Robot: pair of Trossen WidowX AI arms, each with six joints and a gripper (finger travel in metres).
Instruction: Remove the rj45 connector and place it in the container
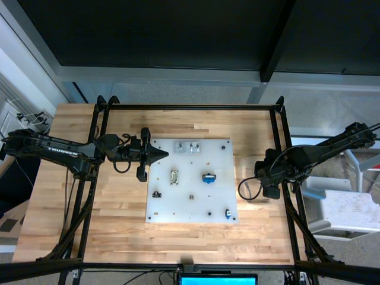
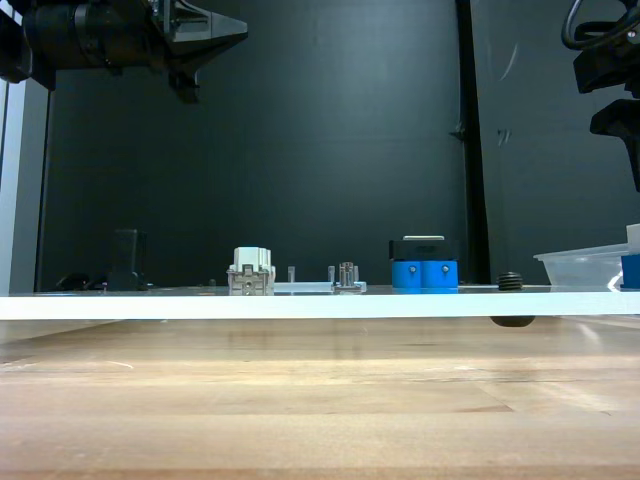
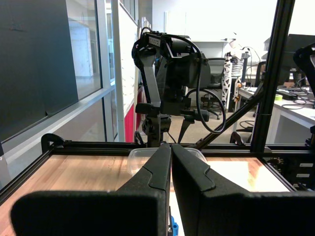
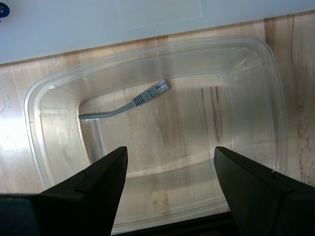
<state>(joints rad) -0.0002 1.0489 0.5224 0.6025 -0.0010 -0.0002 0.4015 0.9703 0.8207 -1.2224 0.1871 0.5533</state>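
Right gripper (image 4: 170,150) hanging over container (image 4: 276,103), jaws spread wide, gripping nothing. In high view container (image 1: 245,167) sits right of centre, just beside white board (image 1: 190,208). rj45 connector (image 4: 142,98) lying flat on container floor, free of both fingers. Long axis slanted, running mostly along board-side wall; plug end angled toward board, grey cable stub trailing other way. Left gripper (image 1: 160,154) left of centre, above board's edge, jaws pressed together, nothing between.
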